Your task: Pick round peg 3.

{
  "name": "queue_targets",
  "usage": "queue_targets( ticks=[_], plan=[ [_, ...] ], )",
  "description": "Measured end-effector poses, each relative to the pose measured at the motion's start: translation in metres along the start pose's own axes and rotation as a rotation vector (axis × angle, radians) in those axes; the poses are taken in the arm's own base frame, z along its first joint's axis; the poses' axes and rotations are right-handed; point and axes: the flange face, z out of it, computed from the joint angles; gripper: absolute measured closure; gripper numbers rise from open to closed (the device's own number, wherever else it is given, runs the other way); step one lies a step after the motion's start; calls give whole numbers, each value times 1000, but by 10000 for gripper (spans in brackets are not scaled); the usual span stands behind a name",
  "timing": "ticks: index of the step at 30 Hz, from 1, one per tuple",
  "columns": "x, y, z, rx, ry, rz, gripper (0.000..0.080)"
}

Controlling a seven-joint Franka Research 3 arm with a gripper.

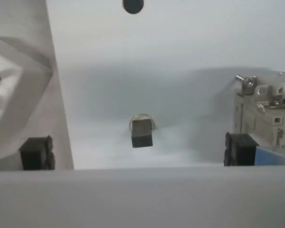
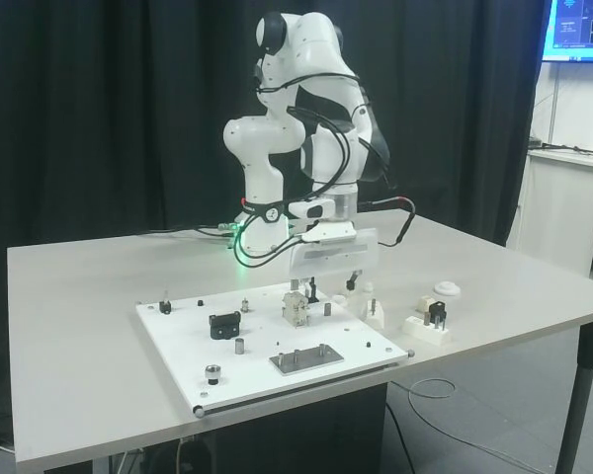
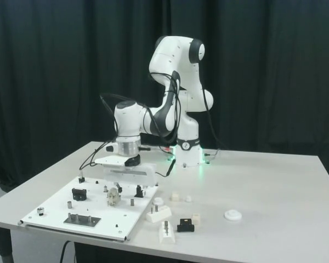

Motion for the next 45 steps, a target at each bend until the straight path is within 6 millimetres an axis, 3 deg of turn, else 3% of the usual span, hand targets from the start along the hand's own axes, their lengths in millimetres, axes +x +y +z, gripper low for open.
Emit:
queue_targets(
  ticks=[45],
  plan=[
    [-5, -21, -15, -1, 7, -33, 3]
  ],
)
